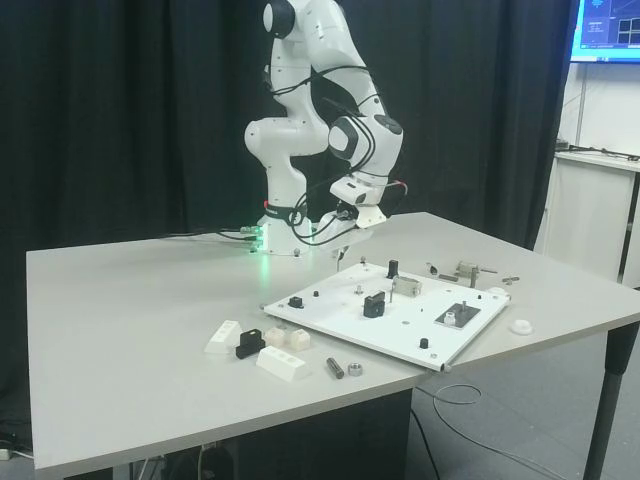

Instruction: Place round peg 1.

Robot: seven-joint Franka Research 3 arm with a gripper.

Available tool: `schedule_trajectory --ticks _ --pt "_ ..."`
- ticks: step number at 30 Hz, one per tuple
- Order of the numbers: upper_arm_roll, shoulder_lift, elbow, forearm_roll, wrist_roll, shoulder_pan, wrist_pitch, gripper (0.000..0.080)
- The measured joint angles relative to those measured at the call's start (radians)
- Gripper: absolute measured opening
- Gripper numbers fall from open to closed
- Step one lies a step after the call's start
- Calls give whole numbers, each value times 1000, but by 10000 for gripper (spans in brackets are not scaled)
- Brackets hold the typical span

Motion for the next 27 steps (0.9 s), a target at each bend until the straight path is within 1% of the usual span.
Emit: schedule_trajectory --ticks 7,16,20,27 --pt "0 0 0 2 0 0 7 26" --pt "-8 0 6 -4 0 -5 40 26" --pt "-24 0 14 -23 0 -12 59 26" --pt "-72 -1 31 -65 -6 -21 92 26"
